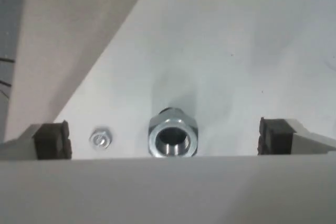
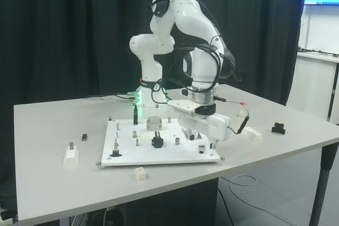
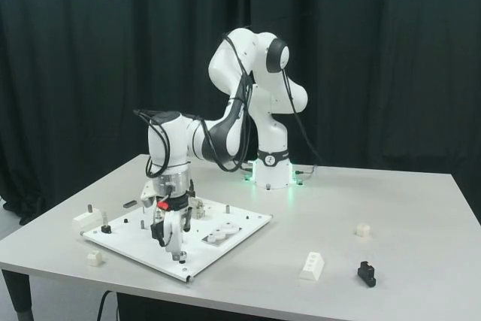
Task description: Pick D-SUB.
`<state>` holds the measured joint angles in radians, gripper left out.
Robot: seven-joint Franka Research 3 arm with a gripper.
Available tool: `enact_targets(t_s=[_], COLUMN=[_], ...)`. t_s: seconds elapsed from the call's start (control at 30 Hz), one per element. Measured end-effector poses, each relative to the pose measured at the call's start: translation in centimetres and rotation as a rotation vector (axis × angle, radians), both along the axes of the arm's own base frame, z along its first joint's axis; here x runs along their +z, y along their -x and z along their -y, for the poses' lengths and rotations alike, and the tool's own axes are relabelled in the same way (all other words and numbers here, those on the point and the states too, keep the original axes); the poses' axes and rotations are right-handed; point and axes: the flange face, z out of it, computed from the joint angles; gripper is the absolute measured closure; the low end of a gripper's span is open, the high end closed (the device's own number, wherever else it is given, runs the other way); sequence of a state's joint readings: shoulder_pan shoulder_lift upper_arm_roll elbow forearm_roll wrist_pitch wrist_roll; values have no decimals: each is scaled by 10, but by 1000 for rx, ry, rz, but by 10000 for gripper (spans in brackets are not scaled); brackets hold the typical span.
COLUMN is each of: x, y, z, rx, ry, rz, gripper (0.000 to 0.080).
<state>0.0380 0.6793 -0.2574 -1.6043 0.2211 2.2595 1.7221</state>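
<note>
black curtains hang behind the grey surface (image 2: 47, 125), and the white arm (image 2: 183, 35) bends forward from its base, where a green light glows, down over the white board (image 2: 159, 154). the tool (image 1: 164, 139) hangs low at the board's near corner in the first room view, fingers spread wide with nothing between the pads (image 1: 52, 140). the wrist view looks straight down on a grey threaded hex fitting (image 1: 172, 139) standing upright on the board, sitting in the gap between the two black pads and touching neither. just beside it, toward one pad, lies a small nut (image 1: 100, 138), flat on the board.

as for the d-sub, i cannot tell which part it is; nothing in these views can be picked out as that connector. the board carries a scatter of small parts: a black upright post (image 2: 136, 115) near the arm's base, a grey block (image 2: 153, 124) in the middle, a black knob-like part (image 2: 157, 142) nearer the front. off the board, a white block (image 2: 71, 154) with a peg on it sits at one side, a small white cube (image 2: 139, 172) lies near the front edge, and a black clip-like part (image 2: 278, 127) rests well apart at the far side.
</note>
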Motion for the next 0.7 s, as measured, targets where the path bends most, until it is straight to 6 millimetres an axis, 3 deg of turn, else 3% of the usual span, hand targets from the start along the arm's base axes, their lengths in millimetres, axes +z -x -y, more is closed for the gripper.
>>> enact_targets(t_s=[0.7], x=[32], y=[1], z=[-6], rx=[34], ry=[-17], rz=[3], gripper=[3])
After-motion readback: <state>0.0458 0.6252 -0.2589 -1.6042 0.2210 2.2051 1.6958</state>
